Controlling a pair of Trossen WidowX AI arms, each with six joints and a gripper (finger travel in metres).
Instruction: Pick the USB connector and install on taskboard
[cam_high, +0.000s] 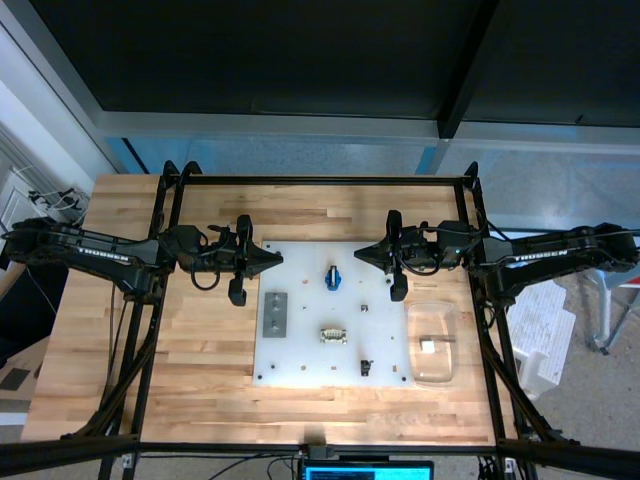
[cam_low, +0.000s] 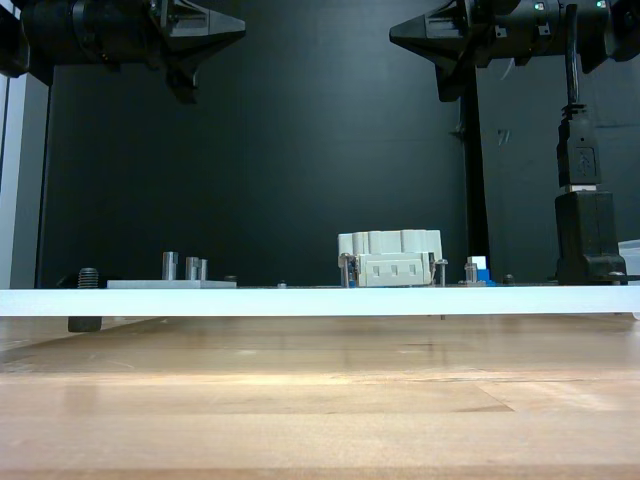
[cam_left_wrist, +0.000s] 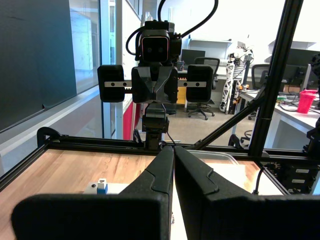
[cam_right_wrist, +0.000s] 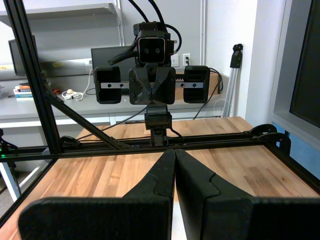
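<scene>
The taskboard (cam_high: 300, 350) is a white plate lying mid-table. The USB connector (cam_high: 366, 365) is a tiny dark piece on the board's near right part. In the low view the connector (cam_low: 582, 165) stands upright on a black fitting (cam_low: 590, 245). My left gripper (cam_high: 278, 258) hangs shut over the board's far left edge, holding nothing. My right gripper (cam_high: 360, 253) hangs shut over the far right part, also holding nothing. Both are well above the board and far from the connector. In each wrist view the fingers (cam_left_wrist: 165, 170) (cam_right_wrist: 165, 172) meet in a closed wedge.
On the board are a grey block (cam_high: 274, 313), a blue part (cam_high: 333, 277) and a silver socket (cam_high: 333, 335). A clear tray (cam_high: 445, 375) holding a small white square (cam_high: 428, 346) lies right of the board. A black frame (cam_high: 320, 181) runs round the table.
</scene>
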